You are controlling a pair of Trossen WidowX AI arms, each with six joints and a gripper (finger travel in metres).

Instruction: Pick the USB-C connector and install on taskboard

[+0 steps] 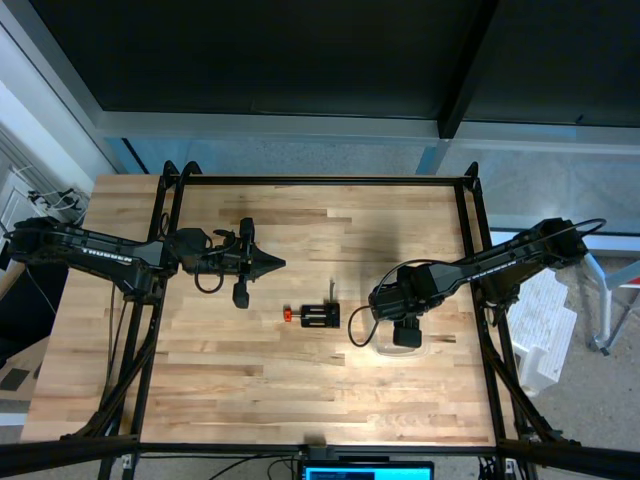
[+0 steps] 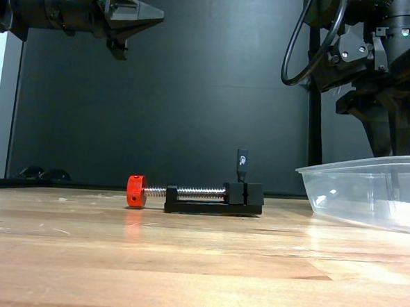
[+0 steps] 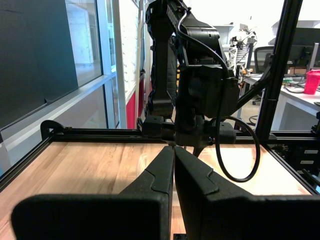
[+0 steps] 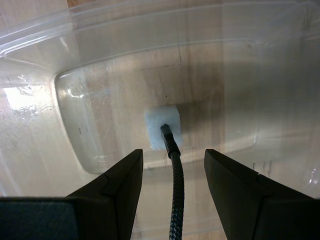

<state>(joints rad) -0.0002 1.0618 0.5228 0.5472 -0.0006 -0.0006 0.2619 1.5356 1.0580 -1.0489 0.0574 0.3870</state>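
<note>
The USB-C connector (image 4: 166, 134) is a small dark plug on the end of a black braided cable. Its tip sits in a small white foam square (image 4: 161, 120) on the floor of a clear plastic tray (image 4: 75, 115). My right gripper (image 4: 172, 152) hangs open just above it, one finger on each side of the cable, touching nothing. From above, the right gripper (image 1: 403, 338) is over the tray. The taskboard (image 1: 320, 317) is a black block with an orange-red knob (image 2: 136, 190) and an upright pin (image 2: 241, 163), left of the tray. My left gripper (image 1: 278, 264) is shut and empty, held high at the far left.
The clear tray (image 2: 370, 188) stands on the wooden table just right of the taskboard (image 2: 213, 197), its rim higher than the block. A black frame (image 1: 320, 181) runs round the table. The left gripper (image 3: 173, 150) points across the table at the right arm.
</note>
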